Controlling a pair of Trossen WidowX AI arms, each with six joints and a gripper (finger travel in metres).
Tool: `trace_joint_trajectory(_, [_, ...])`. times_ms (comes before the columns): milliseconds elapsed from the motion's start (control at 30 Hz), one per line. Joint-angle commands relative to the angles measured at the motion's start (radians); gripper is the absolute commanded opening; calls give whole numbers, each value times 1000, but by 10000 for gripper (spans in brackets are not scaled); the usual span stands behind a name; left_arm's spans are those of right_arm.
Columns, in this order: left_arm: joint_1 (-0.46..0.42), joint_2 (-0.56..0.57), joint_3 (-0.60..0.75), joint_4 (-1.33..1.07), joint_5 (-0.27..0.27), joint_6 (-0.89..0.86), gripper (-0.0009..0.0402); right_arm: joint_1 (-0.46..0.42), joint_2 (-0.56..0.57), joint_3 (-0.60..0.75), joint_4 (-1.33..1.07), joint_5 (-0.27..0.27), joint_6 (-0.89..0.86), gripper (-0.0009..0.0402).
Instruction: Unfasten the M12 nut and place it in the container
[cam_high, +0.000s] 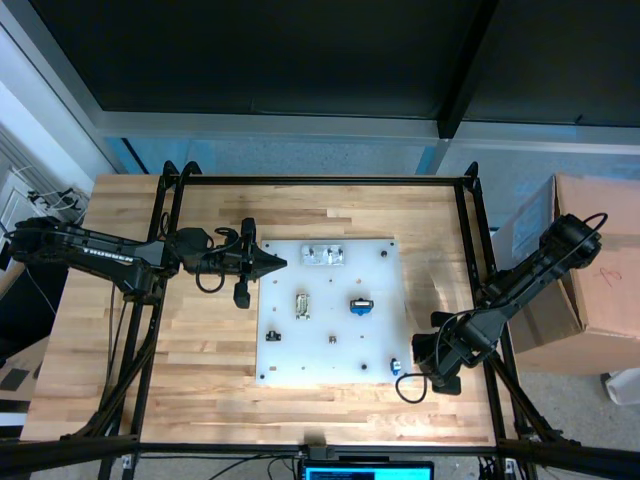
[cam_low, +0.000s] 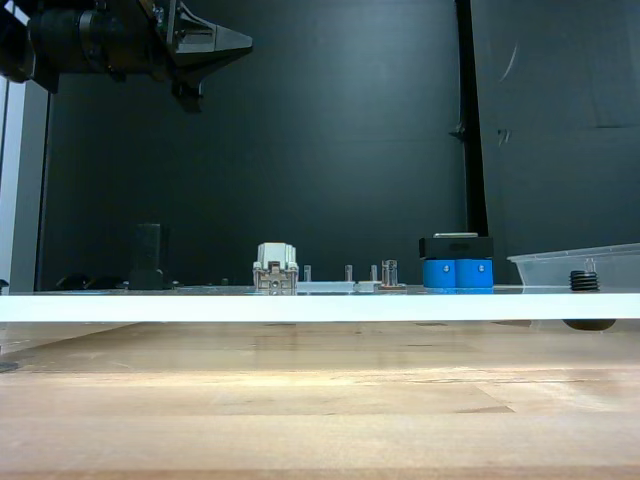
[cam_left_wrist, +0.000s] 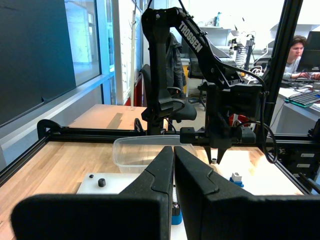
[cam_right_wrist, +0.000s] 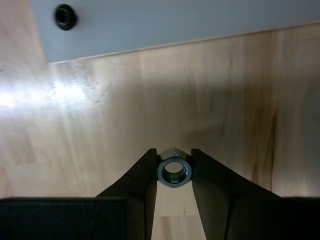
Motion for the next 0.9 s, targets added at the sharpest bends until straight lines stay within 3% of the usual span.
trace_joint_trajectory(33, [0,0,0,0,0,0,0,0,14,-3,1,2,-1,29])
trace_joint_trajectory(633, [0,0,0,1,0,0,0,6,34,-3,5,-10,21,181])
trace_joint_trajectory(900, [0,0,0,0,0,0,0,6,34,-3,11,-35,21,201])
